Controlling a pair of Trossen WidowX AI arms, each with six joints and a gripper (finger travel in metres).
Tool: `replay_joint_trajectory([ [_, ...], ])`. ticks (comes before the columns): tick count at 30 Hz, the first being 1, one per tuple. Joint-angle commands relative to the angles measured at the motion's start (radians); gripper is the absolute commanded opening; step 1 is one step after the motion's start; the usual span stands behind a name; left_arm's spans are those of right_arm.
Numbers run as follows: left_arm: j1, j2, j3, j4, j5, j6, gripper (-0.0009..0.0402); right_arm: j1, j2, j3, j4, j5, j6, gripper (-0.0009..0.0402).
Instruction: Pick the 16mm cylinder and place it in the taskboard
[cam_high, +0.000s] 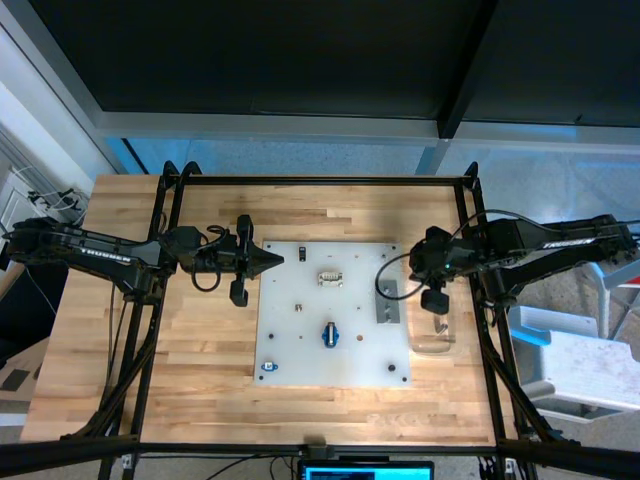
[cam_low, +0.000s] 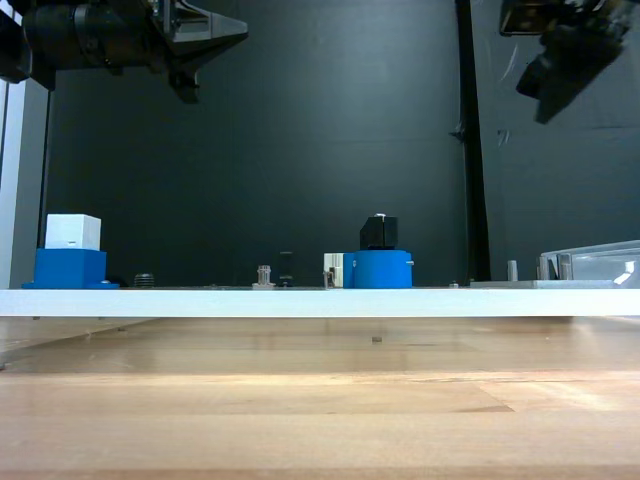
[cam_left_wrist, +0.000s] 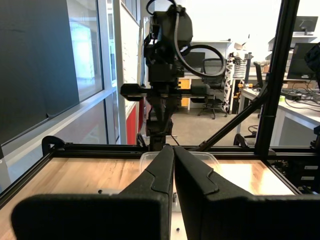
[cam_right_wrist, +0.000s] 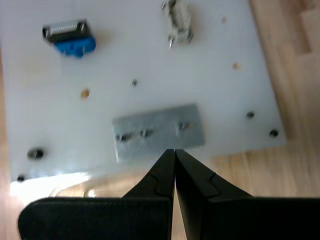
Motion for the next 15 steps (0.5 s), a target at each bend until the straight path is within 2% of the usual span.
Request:
replay_joint_trajectory([
  [1,0.0,0.0,0.0,0.0,0.0,0.0,0.0,0.034,-0.001,-0.001,-0.035,-0.011,0.026,0.0],
  [15,0.0,0.0,0.0,0.0,0.0,0.0,0.0,0.16,-0.003,-0.001,-0.193,-0.01,0.094,0.0],
])
